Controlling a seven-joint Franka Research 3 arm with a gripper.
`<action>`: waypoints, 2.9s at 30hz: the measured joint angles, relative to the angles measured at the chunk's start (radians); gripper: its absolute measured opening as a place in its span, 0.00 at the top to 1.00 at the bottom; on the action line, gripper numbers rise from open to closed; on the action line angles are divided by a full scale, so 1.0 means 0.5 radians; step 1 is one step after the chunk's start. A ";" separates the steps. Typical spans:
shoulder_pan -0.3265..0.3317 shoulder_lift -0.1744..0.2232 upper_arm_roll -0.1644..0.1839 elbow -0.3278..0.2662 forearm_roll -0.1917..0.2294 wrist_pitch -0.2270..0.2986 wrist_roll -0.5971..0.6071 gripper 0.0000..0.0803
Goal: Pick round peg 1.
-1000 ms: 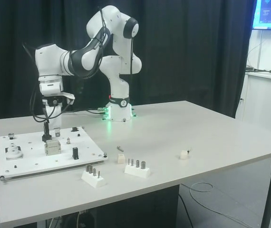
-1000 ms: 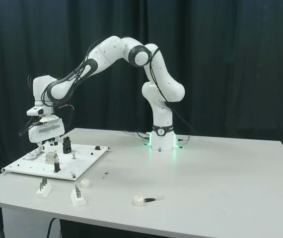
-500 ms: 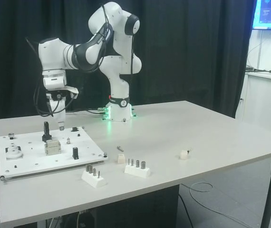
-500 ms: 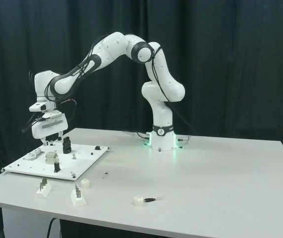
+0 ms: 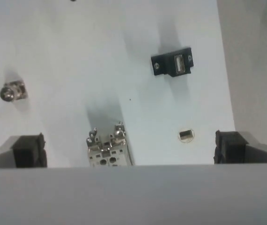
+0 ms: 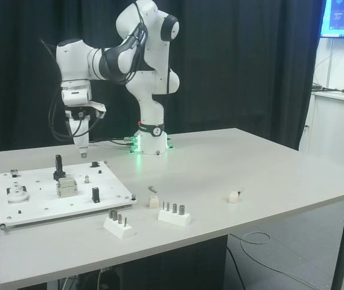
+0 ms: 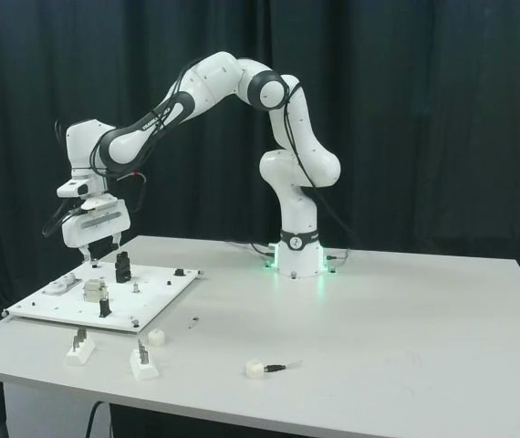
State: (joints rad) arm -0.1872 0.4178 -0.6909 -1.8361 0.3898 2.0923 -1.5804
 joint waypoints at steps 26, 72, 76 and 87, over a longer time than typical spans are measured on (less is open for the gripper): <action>0.288 -0.024 -0.019 -0.068 -0.101 -0.120 1.289 0.00; 0.864 0.036 0.082 -0.353 -0.174 0.682 2.263 0.00; 0.858 0.079 0.117 -0.338 -0.171 0.721 2.269 0.00; 0.781 0.240 0.221 -0.200 -0.169 0.738 2.343 0.00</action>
State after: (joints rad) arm 0.2031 0.5379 -0.5805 -1.9361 0.3055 2.4611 -0.4088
